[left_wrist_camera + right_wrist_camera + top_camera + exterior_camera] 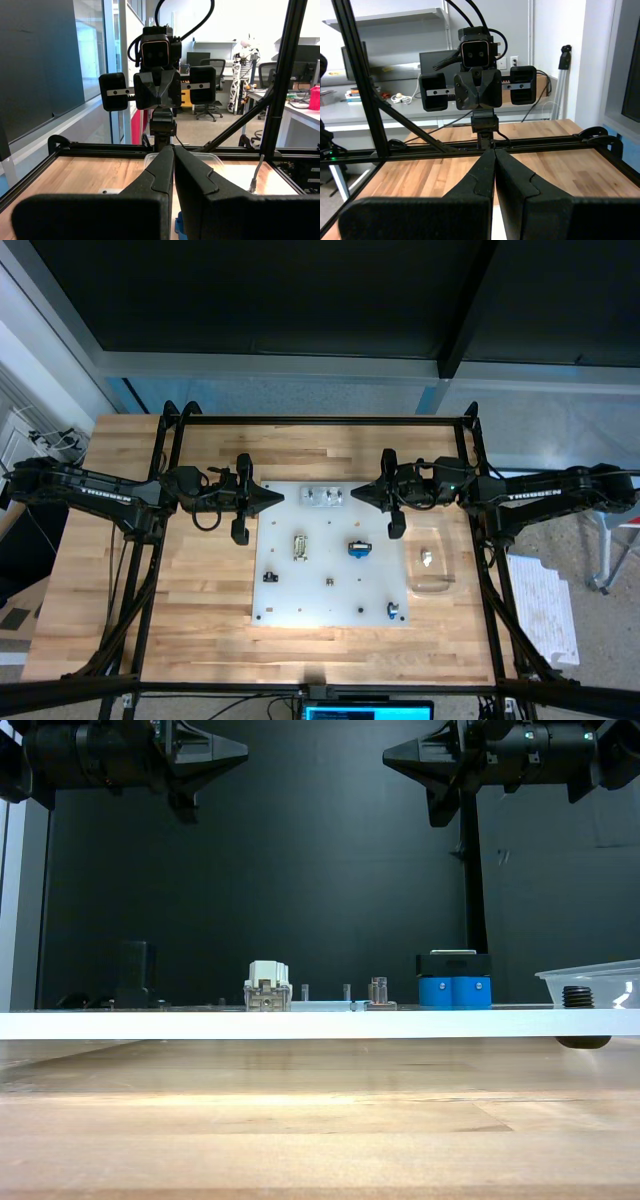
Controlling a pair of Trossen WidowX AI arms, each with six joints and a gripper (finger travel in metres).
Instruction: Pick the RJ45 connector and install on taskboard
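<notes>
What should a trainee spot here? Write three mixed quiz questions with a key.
1. True or false: the left end effector, by the white square task board's far left corner, touches it.
2. The clear plastic tray lies: A) left of the board, B) right of it, C) on it.
3. Fill in: the right end effector, raised over the board's far edge, has fingers ____.
Key: 1 false; 2 B; 3 shut.

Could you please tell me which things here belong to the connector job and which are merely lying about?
Job: jack at near right corner of board; tray; right gripper, shut, raised over the far edge. Connector: cannot tell where.
Idle: left gripper, shut, raised opposite it; blue block; pale socket.
</notes>
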